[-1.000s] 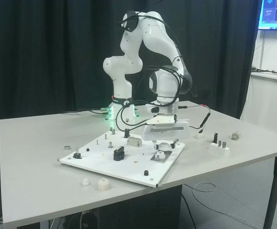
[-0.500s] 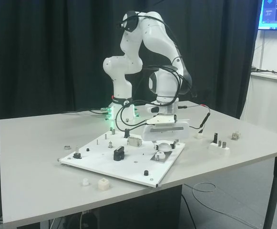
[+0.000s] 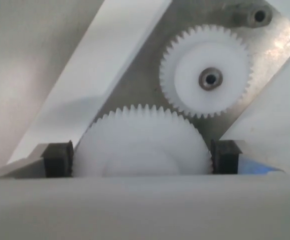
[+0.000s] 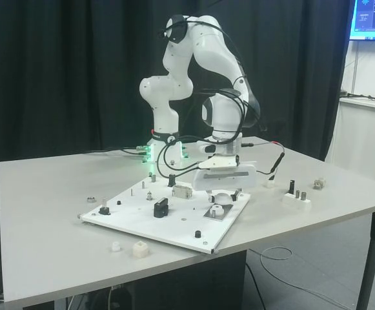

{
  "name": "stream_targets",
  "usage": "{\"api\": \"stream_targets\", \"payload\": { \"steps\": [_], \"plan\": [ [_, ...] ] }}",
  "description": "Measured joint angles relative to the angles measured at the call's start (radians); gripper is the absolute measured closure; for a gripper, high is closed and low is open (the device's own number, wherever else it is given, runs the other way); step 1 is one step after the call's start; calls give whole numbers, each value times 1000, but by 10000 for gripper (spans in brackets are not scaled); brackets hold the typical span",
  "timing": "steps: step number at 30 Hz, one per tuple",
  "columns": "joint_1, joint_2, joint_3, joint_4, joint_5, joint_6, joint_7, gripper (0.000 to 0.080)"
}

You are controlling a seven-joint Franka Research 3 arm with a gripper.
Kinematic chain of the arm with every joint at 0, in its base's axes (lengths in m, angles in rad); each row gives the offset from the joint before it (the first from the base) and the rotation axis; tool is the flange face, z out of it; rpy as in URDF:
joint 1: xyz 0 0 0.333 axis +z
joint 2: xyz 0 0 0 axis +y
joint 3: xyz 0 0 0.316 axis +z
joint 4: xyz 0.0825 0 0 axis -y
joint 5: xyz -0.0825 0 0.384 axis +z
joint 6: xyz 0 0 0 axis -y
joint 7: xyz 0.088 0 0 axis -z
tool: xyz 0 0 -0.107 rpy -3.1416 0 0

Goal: Insert large gear.

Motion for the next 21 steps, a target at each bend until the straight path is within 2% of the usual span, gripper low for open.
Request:
{"api": "stream_targets", "payload": {
  "steps": [21],
  "plan": [
    [0, -4, -3, -2, -1, -16, 0, 206]
  ]
}}
